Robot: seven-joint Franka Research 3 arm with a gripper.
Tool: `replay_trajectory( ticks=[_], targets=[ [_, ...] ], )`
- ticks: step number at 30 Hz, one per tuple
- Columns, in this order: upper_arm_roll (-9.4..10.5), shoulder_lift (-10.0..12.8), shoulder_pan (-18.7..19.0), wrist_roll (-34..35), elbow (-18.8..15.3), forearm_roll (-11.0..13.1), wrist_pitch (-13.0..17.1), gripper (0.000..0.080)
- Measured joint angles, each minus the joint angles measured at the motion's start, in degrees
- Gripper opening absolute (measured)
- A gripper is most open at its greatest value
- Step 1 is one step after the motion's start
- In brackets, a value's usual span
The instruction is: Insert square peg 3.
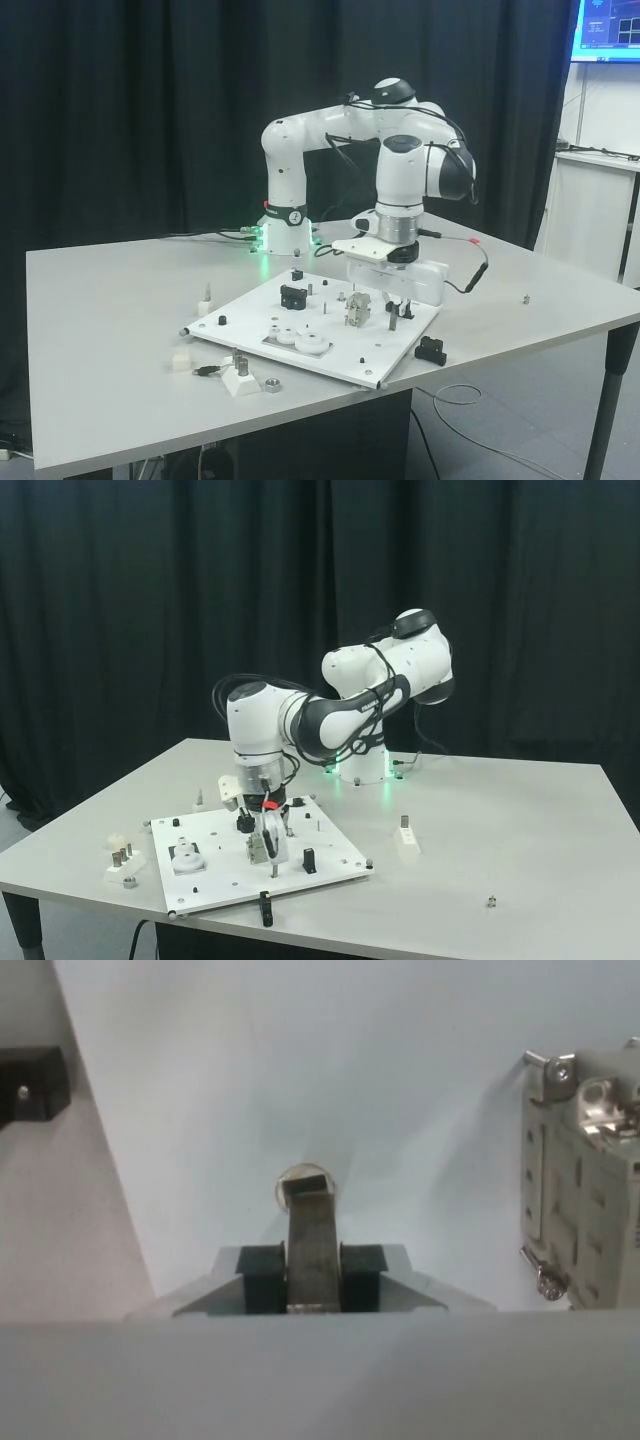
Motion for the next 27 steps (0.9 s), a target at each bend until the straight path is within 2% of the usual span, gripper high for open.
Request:
replay_trajectory(
  ticks=[27],
  targets=[
    [0.22,0.1,0.9,-2.0,-0.6,-0.4,3.1,0.011]
  ],
)
